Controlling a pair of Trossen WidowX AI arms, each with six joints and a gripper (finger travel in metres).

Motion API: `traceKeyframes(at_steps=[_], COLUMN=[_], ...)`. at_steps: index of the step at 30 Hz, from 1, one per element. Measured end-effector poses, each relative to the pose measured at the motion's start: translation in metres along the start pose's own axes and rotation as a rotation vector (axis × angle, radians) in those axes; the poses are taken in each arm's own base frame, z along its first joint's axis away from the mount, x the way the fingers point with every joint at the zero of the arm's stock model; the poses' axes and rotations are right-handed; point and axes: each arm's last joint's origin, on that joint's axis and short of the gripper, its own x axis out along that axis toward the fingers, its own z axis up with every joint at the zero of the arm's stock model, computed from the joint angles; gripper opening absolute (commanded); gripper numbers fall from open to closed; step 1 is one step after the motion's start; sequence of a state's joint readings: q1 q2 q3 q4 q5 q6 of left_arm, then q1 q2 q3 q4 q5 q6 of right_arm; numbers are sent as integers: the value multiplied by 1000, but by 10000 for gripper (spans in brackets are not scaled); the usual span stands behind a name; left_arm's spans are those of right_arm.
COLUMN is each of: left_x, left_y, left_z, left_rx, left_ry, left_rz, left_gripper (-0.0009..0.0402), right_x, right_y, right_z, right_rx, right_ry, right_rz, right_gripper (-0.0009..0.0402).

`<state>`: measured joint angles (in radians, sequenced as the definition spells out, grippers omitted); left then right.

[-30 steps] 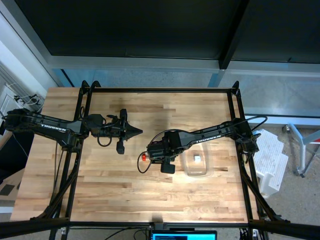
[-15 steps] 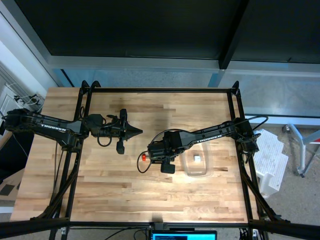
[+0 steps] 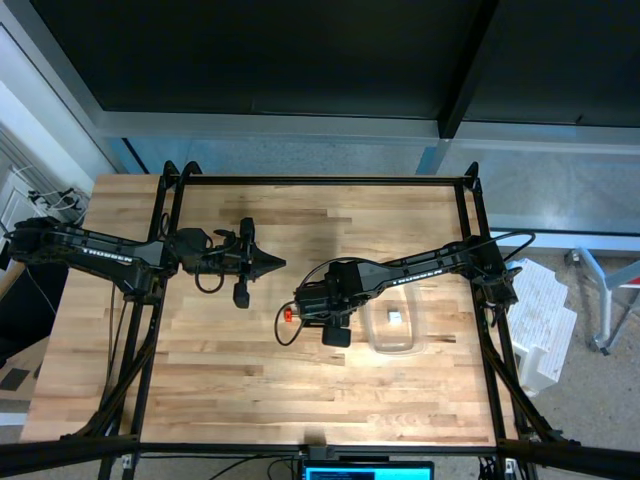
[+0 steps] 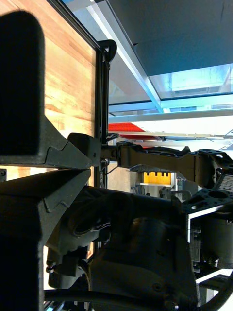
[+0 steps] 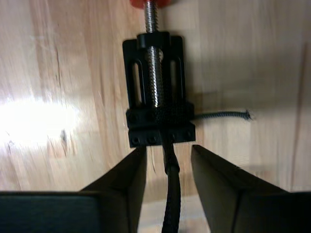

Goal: Pick the USB-C connector and install on taskboard

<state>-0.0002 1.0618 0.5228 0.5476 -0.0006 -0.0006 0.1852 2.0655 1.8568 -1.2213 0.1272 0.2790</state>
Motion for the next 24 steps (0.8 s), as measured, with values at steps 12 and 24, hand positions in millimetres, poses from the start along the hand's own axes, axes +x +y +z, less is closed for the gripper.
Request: traceKeyframes(at_steps=[12, 24], left_x=[0, 0], left_y=[0, 0], left_z=[0, 0], left_rx=[0, 0], left_ry=[0, 0], left_rz=[0, 0], left_gripper=[0, 0], right_x=[-39, -43], right_y=[-8, -9], right_z=[-9, -11], right_rx=[9, -5], right_ry=[-74, -77], right_rz=[20, 18], right_gripper=[194, 192])
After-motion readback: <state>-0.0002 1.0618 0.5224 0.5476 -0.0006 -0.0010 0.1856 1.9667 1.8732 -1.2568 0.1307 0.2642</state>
